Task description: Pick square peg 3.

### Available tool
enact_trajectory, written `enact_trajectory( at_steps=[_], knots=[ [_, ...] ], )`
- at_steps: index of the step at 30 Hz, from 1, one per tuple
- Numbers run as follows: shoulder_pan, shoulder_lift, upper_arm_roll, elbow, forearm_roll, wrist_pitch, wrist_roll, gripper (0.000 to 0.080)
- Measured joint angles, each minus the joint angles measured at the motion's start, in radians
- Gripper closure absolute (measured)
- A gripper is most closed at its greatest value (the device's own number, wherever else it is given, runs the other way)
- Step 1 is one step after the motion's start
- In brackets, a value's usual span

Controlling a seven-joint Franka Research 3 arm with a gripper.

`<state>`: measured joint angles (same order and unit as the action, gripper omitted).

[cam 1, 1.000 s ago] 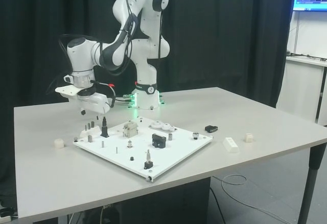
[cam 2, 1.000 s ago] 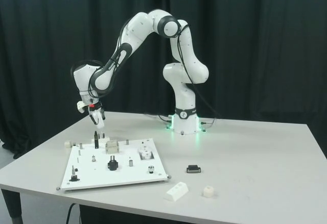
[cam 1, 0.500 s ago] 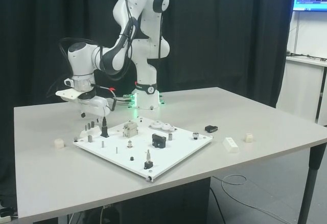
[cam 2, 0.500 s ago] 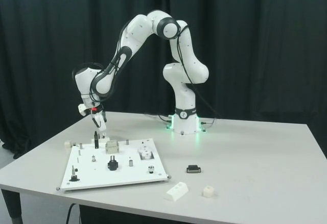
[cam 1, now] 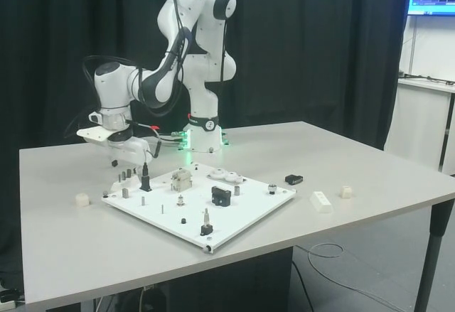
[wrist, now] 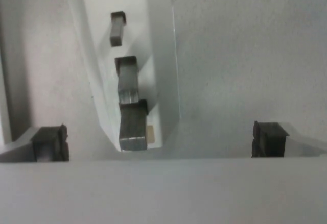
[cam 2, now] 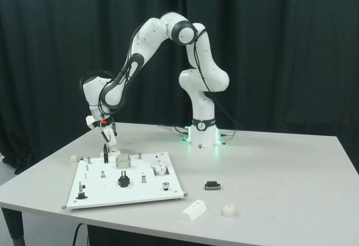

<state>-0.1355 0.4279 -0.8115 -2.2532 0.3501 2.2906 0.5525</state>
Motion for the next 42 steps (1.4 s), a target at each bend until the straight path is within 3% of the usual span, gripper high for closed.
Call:
enact_trajectory(
  at_steps=[9,10,15,16,24,25,30,31,42],
  knots=[
    [0.000,0.018,0.003,0.000,0.033,0.026,-0.030,0.0003],
    [0.000,0.020,0.003,0.000,0.038,0.028,-0.034,0.0122],
    [0.000,0.027,0.005,0.000,0.055,0.032,-0.043,0.0122],
    [0.000,0.028,0.005,0.000,0.057,0.033,-0.044,0.0308],
    [0.000,0.028,0.008,0.000,0.071,0.034,-0.048,0.0308],
    [0.000,0.028,0.008,0.000,0.073,0.034,-0.050,0.0616],
    [0.000,0.028,0.009,0.000,0.077,0.034,-0.053,0.0616],
    [0.001,0.028,0.010,0.000,0.078,0.034,-0.053,0.0693],
    [0.002,0.017,0.009,0.009,0.081,0.035,-0.053,0.0693]
  ],
)
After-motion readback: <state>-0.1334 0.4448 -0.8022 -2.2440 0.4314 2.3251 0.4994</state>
